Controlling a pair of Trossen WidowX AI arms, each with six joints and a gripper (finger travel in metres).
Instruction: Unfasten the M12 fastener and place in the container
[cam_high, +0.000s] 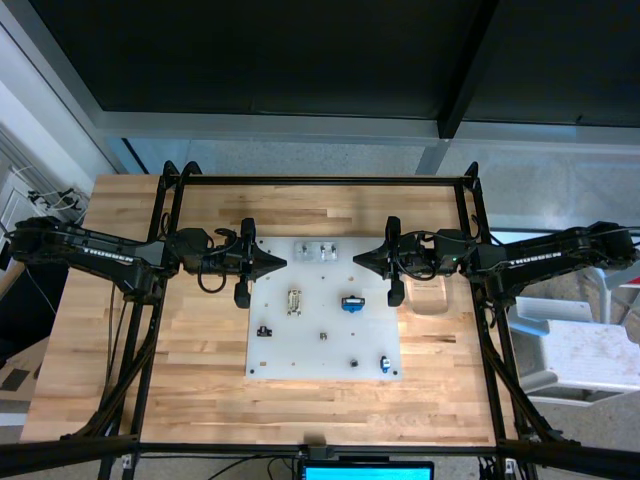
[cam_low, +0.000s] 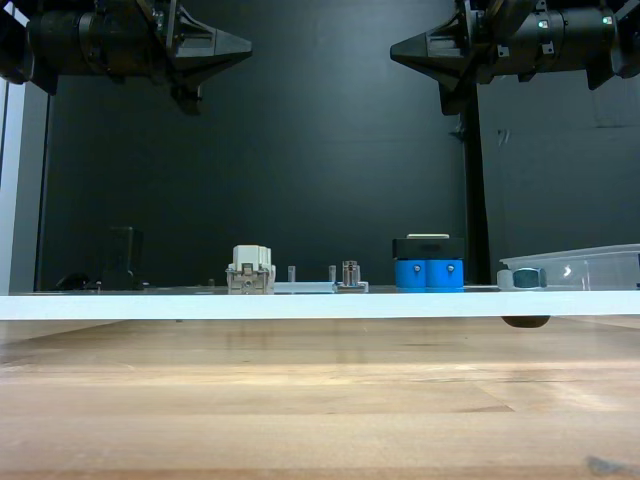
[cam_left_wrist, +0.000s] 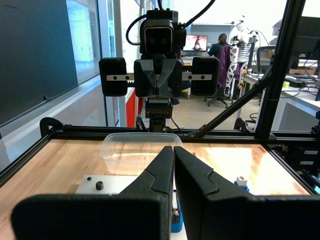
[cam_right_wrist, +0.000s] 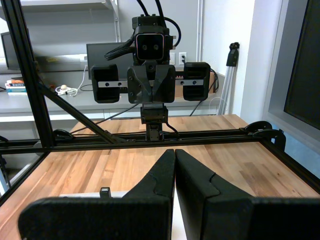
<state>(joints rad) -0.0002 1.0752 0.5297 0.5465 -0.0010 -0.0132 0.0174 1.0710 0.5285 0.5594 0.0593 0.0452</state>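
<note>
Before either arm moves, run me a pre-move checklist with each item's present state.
1. Fastener found on the board near its near right edge, outside the container: ok.
2. Container upright beside the board's right edge: ok.
3. Right gripper open for grasping: not ok; shut, high over the board's far right.
4. Left gripper out of the path: ok; shut, high over the far left.
5. Fastener already loosened: cannot tell.
</note>
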